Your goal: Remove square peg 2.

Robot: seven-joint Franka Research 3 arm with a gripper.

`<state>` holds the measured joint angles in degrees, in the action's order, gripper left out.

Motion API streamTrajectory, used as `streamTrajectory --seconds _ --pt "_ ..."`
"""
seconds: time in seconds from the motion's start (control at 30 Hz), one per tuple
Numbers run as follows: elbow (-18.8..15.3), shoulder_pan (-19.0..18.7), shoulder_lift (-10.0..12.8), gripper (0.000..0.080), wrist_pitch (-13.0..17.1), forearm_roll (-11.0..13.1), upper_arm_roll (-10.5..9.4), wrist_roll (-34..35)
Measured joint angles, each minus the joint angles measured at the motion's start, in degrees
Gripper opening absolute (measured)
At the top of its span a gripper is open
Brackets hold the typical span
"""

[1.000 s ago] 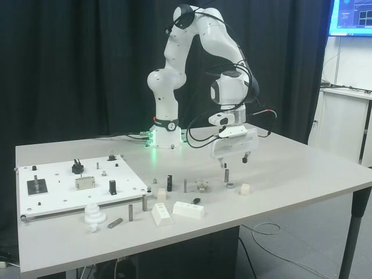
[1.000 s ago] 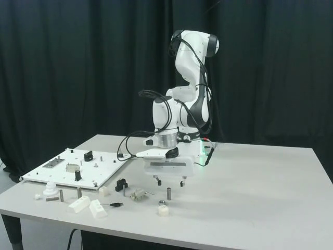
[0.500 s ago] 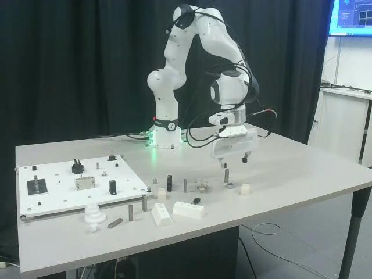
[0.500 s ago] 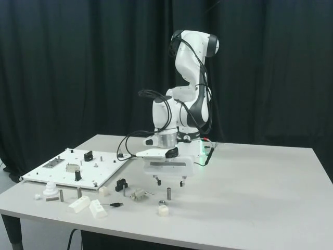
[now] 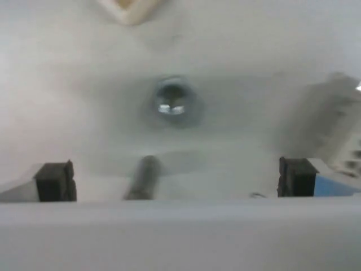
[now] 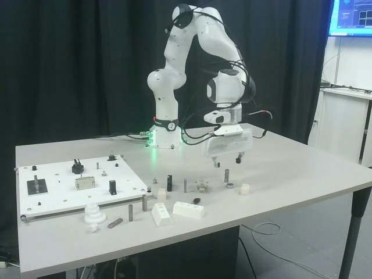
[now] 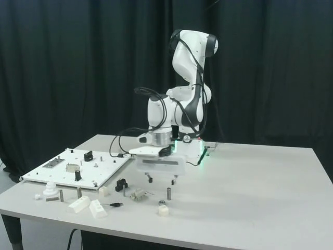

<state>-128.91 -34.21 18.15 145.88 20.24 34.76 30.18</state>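
First room view: stands off table's (image 6: 302,168) front edge, faces arm (image 6: 192,64) and black curtain, whole table in frame. Second room view: farther back, off another side, board (image 7: 73,167) at far left. Both share arm, board, loose parts. Wrist view: looks straight down, close above table surface.

wrist view: white block (image 5: 131,8) cut off by edge | upright peg (image 5: 143,178) blurred, base hidden behind gripper body | ring (image 5: 171,101) blurred | room views: white board (image 6: 58,195) pegs too small to identify
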Motion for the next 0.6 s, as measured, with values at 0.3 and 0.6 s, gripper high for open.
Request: streamTrajectory --seconds 0.3,0.6 --pt "0.73 0.94 -0.01 0.0800 -1.30 -6.19 4.29 -0.06" --pt "2.19 5.95 -0.10 0.0800 -2.83 -13.11 5.88 -2.52"
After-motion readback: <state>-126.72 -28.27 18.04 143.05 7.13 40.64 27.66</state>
